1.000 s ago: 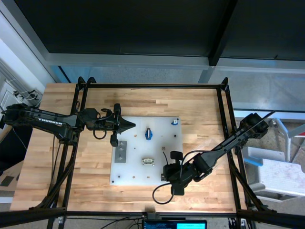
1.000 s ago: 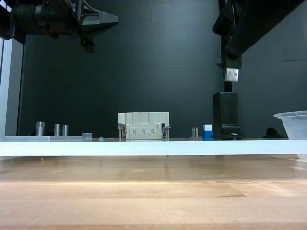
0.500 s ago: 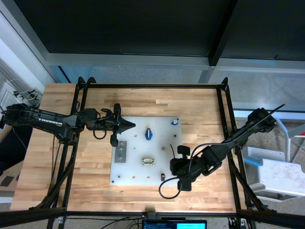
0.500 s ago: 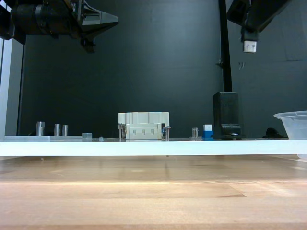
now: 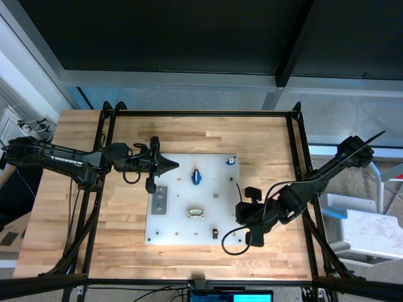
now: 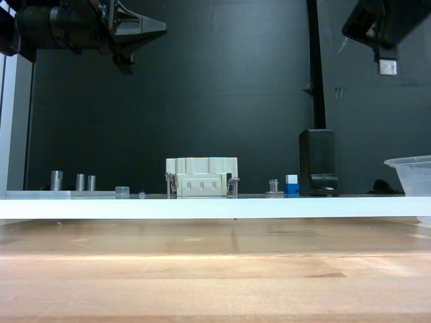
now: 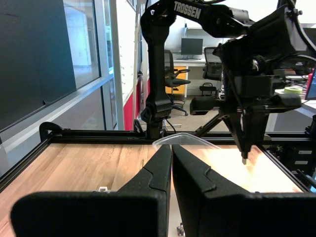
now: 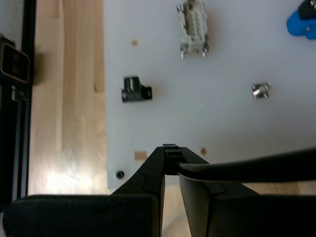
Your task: Remove the USB connector from the USB hub and place in the container
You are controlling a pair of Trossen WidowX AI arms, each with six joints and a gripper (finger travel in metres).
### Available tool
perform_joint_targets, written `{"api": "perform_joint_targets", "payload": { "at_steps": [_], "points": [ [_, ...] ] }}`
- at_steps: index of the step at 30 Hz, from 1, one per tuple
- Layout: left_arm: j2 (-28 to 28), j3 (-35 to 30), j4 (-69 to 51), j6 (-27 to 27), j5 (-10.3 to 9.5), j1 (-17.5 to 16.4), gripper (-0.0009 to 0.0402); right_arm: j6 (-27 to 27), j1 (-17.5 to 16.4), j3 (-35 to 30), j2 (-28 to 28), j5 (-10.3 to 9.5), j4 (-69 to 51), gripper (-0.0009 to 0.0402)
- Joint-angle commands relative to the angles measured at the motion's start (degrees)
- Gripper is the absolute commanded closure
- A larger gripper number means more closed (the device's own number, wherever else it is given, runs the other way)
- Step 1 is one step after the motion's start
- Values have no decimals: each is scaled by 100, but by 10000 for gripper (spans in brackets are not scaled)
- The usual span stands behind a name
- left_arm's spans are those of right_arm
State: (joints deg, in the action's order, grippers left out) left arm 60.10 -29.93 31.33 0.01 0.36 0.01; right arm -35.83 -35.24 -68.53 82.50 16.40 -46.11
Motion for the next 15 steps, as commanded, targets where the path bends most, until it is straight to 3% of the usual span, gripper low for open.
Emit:
{"api": "perform_joint_targets", "payload": {
  "at_steps": [1,15],
  "points": [
    [0,-2,2,-2,2,0,392,-39,-17,72,-164,9,-186,393],
    [2,-2,2,-2,2,-2,392,-632,-136,984,-1034,7,-413,393]
  ]
}}
